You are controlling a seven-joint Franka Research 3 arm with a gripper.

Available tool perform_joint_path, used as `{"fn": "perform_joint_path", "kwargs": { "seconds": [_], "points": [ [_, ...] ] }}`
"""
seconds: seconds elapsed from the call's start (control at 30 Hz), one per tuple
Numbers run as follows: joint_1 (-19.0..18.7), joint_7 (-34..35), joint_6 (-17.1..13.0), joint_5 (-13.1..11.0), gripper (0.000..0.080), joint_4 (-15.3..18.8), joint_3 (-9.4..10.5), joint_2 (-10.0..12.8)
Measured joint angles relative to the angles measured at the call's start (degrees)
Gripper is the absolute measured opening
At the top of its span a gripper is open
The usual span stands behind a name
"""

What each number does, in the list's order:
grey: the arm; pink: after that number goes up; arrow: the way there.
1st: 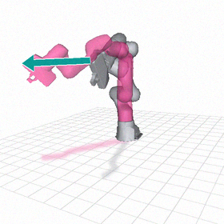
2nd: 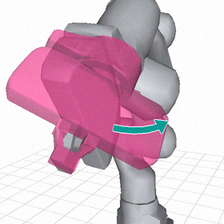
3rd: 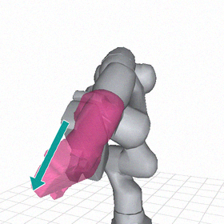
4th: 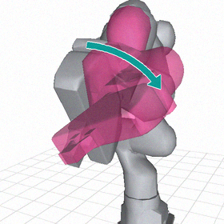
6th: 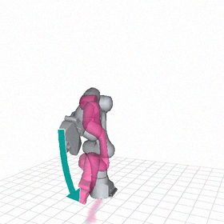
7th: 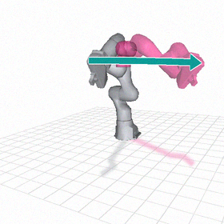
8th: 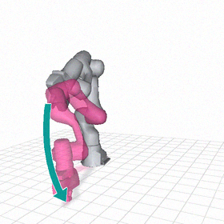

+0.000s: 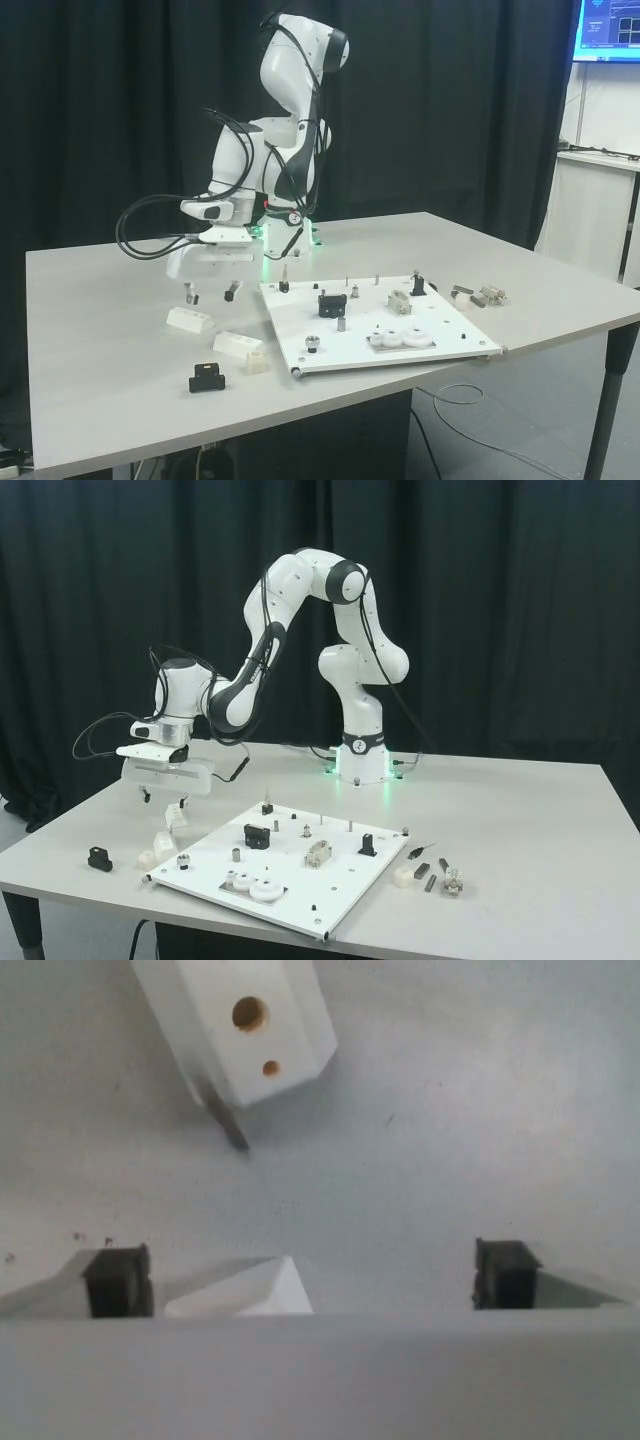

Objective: Pick D-SUB.

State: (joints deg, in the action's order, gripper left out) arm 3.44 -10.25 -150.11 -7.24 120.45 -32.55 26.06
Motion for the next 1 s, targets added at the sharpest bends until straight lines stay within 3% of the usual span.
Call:
{"fn": "perform_joint_path", "kwargs": {
  "seconds": [0.07,0.1,0.5,1.0],
  "points": [
    [0.0,0.0,0.0,-0.01,0.0538,-0.07,0.02,0.02],
    [0.0,0.0,0.0,-0.02,0.0752,-0.11,0.03,0.03],
    [0.07,0.01,0.0,-0.48,0.0798,-0.64,0.03,0.05],
    [0.28,2.33,0.0,-5.17,0.08,-1.19,0.0,0.51]
  ]
}}
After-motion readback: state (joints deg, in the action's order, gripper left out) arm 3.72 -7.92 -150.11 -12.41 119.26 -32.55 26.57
